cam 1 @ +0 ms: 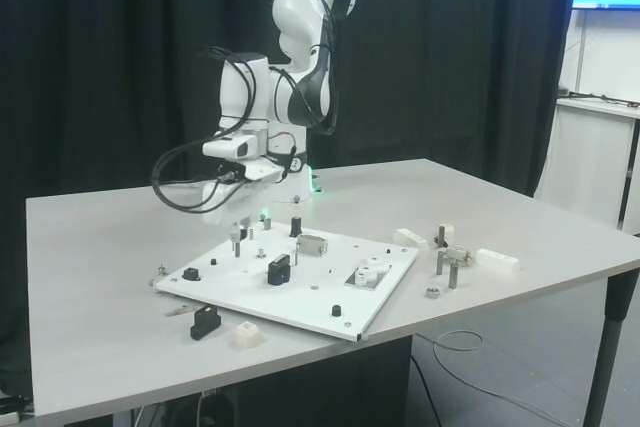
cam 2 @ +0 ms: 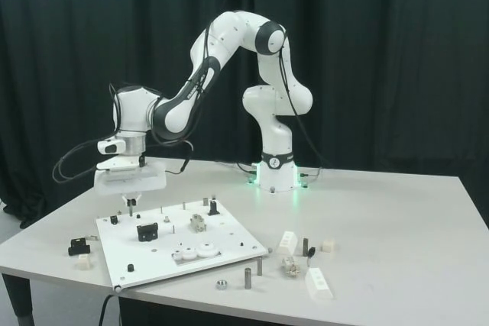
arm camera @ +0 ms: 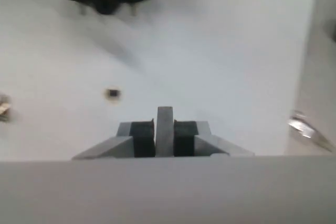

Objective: Place square peg 2.

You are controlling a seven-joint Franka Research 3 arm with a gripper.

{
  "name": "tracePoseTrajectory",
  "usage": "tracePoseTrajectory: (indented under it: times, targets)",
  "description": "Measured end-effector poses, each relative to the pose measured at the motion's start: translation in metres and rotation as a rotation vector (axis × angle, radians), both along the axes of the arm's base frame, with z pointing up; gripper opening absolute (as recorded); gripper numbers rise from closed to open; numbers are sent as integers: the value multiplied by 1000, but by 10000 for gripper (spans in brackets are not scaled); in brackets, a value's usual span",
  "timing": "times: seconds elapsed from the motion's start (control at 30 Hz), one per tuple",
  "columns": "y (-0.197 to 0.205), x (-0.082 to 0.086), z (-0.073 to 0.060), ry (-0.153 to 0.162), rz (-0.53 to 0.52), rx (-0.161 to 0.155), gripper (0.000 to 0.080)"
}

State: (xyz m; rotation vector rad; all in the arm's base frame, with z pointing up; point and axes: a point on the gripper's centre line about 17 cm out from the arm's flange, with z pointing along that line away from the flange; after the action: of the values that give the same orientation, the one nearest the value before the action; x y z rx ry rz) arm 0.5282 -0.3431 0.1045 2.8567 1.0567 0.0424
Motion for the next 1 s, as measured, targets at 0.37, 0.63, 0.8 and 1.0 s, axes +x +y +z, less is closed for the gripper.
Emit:
tracePoseTrajectory:
  times: [0.37, 0.63, 0.8, 1.0]
  targets:
    - [-59, 15, 17, -36, 34, -113, 75]
    - [-98, 24, 17, -34, 55, -158, 75]
    - [-115, 31, 9, -36, 56, -165, 75]
    - [-127, 36, -5, -32, 54, -149, 75]
